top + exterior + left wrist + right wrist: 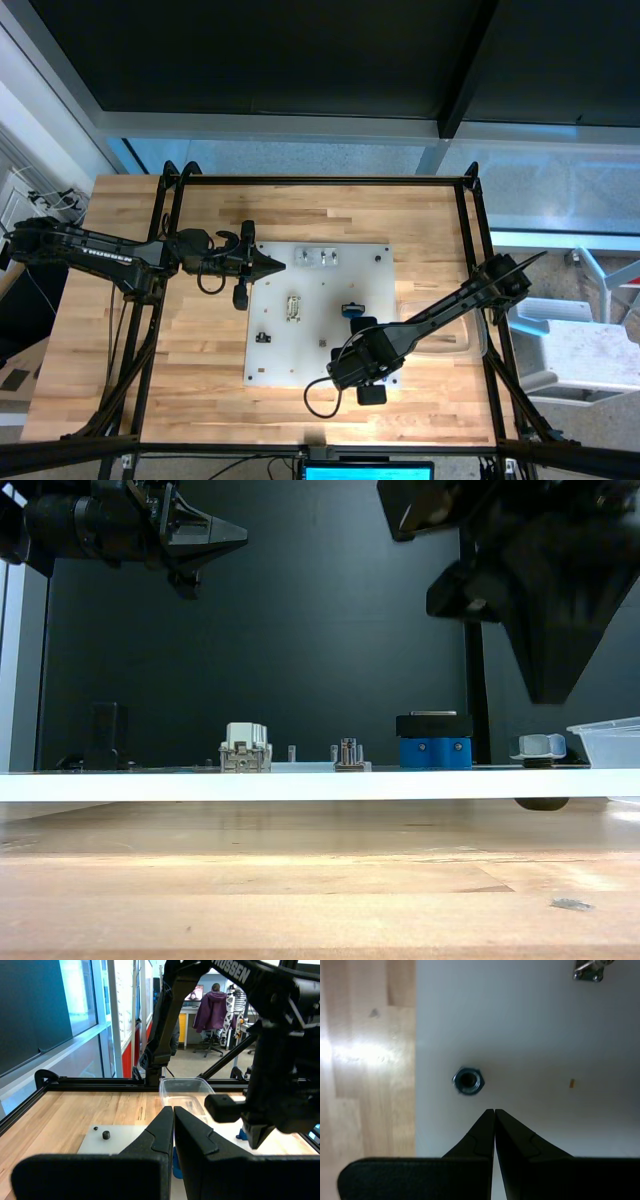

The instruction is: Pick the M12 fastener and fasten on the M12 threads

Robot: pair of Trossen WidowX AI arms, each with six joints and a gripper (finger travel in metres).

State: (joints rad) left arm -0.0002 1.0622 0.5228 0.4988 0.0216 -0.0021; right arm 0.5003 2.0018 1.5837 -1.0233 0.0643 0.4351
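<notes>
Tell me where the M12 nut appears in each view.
High: hidden beneath the right gripper, shut; left gripper, shut, over the white board, far left.
Low: M12 nut on its stud, before the clear tray.
Left wrist: not visible.
Right wrist: just beyond the right gripper.
Shared landmark: the white board.

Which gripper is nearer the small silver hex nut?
Right. The right gripper hangs shut just above the nut; the left gripper hovers shut over the board's far left corner.

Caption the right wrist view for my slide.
Right gripper, shut and empty, hovers above the white board near the silver nut; left gripper, shut, hangs at the board's left edge.
</notes>
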